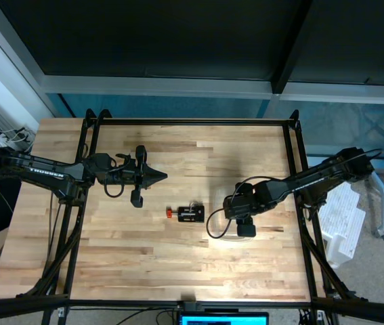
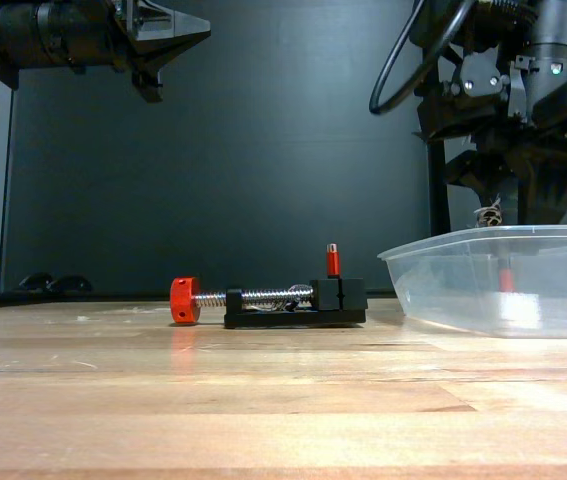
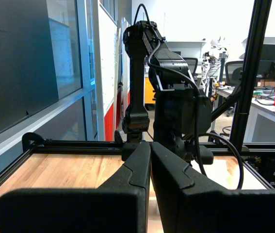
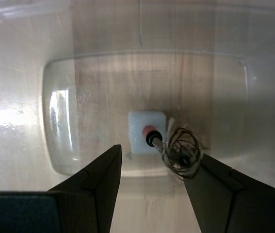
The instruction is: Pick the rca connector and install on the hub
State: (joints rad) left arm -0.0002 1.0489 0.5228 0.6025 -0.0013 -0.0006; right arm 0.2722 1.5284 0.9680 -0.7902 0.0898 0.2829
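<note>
The hub (image 1: 192, 215) is a small black block near the table's middle, with a red knob (image 2: 184, 299) on a threaded rod and a short red stub (image 2: 332, 260) standing on top. The rca connector (image 4: 150, 134), red-tipped with a coil of thin wire (image 4: 181, 152) at its tail, stands on a white foam block (image 4: 147, 125) inside the clear tray (image 2: 433, 290). My right gripper (image 4: 152, 167) hangs open just above the connector, one finger on each side and not touching it. My left gripper (image 1: 156, 177) is shut and empty, held high at the left.
The clear plastic tray (image 1: 227, 232) sits just right of the hub (image 2: 298, 302). A black frame (image 1: 293, 145) runs around the table's edges.
</note>
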